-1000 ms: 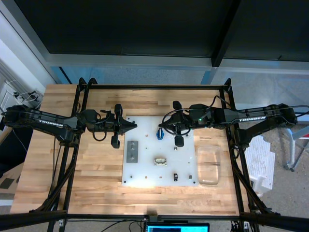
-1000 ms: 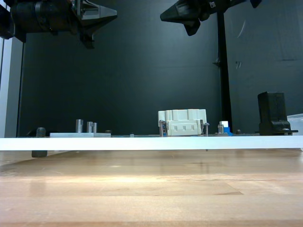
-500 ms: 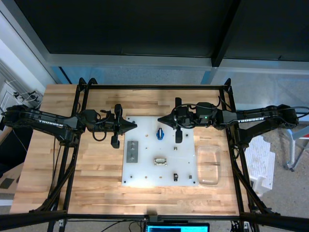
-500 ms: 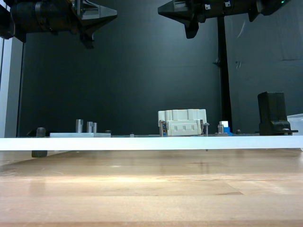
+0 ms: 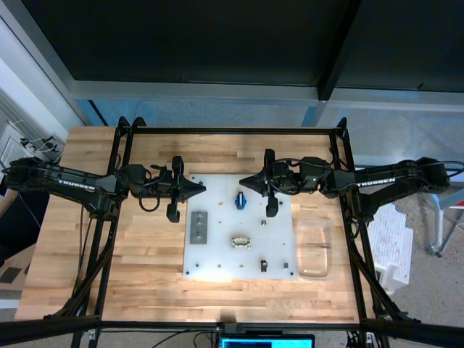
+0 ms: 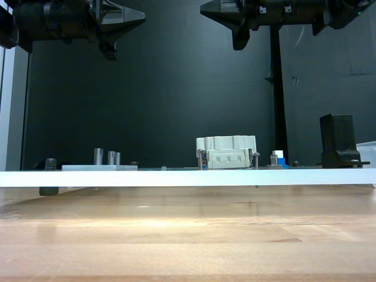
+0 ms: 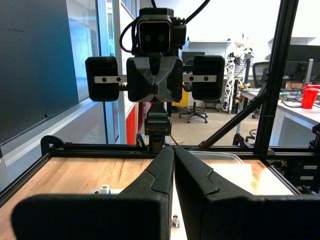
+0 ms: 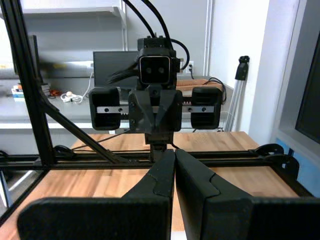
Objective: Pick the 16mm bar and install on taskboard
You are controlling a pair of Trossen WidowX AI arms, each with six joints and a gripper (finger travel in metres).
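The white taskboard (image 5: pixel 217 255) lies flat in the middle of the table, seen edge-on in the low view as the taskboard (image 6: pixel 176 177). I cannot pick out the 16mm bar for certain; short metal pegs (image 6: pixel 111 157) stand upright on the grey block (image 5: pixel 198 227). My left gripper (image 5: pixel 204 188) hangs high over the board's far left edge, shut and empty, as the left wrist view of the left gripper (image 7: pixel 174 149) confirms. My right gripper (image 5: pixel 242 184) hovers level above the blue knob (image 5: pixel 241 200), shut on nothing; the right gripper (image 8: pixel 175 151) points at the left arm.
On the board stand a white connector (image 6: pixel 226 151) and a black connector (image 6: pixel 338 141). A clear plastic tray (image 5: pixel 315 249) sits on the wood right of the board. A black frame rails in the table's edges.
The right arm has drawn back to the right, risen and levelled out from its downward tilt over the blue knob. The left arm has not moved.
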